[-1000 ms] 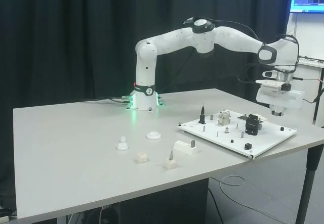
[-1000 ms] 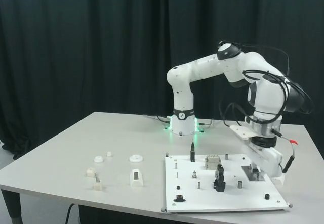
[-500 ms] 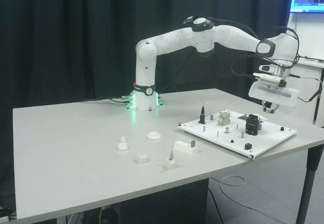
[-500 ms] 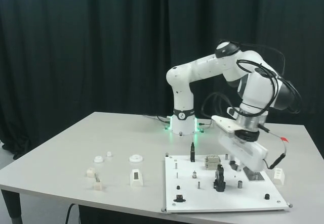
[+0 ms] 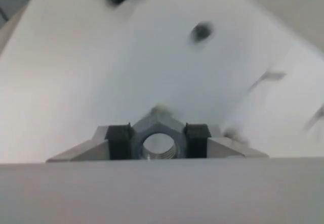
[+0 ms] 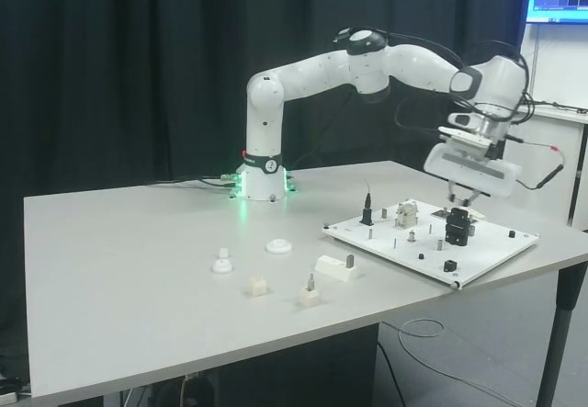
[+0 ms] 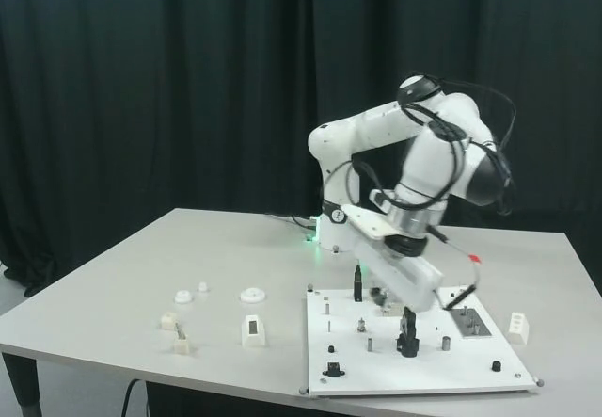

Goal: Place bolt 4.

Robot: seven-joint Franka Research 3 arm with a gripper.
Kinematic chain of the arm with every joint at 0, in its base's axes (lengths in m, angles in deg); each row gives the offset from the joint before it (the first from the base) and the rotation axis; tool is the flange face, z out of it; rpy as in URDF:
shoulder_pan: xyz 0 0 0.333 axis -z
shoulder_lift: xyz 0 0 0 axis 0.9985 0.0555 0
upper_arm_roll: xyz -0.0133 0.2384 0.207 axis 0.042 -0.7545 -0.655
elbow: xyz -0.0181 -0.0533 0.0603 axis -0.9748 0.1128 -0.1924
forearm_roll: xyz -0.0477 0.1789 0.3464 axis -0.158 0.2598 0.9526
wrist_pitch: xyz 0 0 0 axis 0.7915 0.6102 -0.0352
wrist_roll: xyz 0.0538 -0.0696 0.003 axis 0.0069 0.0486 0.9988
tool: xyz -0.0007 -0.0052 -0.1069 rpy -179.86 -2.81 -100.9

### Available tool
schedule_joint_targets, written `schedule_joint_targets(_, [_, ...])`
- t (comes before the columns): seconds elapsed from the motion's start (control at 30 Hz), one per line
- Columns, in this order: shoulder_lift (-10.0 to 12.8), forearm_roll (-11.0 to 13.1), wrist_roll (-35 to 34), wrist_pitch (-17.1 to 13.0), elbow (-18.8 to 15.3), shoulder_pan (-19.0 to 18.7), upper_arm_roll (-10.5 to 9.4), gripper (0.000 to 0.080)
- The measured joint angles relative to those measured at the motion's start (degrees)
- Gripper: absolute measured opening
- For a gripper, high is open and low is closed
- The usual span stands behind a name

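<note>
In the wrist view a grey hex-headed bolt point(image 5: 158, 142) with a threaded bore sits between the two black pads point(image 5: 120, 140), and my gripper point(image 5: 158, 143) is shut on it. Below it lies the white assembly board point(image 5: 101, 72). In the first room view the gripper point(image 6: 457, 189) hangs tilted above the board point(image 6: 496, 251), close over a black block point(image 6: 457, 228). In the second room view the gripper point(image 7: 381, 295) is over the board's point(image 7: 470, 372) back middle; the bolt is too small to make out there.
The board carries a tall black peg point(image 6: 367, 212), a grey connector point(image 6: 406, 214), small pins and black knobs point(image 6: 449, 265). Left of it on the grey table stand white blocks point(image 6: 335, 267), a disc point(image 6: 278, 245) and small fixtures point(image 6: 309, 293). A white holder point(image 7: 516, 327) stands beyond the board's right side.
The arm has swung from beyond the board's right edge to above the board, and the wrist has tilted. The fingers stay closed on the bolt.
</note>
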Motion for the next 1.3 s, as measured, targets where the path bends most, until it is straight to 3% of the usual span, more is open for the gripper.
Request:
schedule_joint_targets(0.2, [0.1, -0.3, 8.9, -2.0, -5.1, 0.4, 1.90, 0.0225])
schedule_joint_targets(0.43, [0.1, 0.4, 25.5, -7.6, -11.5, 1.5, 2.53, 0.0225])
schedule_joint_targets(0.7, [0.7, 7.0, 41.0, -12.7, -16.2, 3.8, 2.52, 0.0225])
schedule_joint_targets(1.03, [3.1, 17.2, 56.5, -13.5, -16.8, 8.6, 1.71, 0.0225])
schedule_joint_targets(1.3, [3.3, 19.7, 61.8, -13.8, -15.1, 12.5, -1.04, 0.0225])
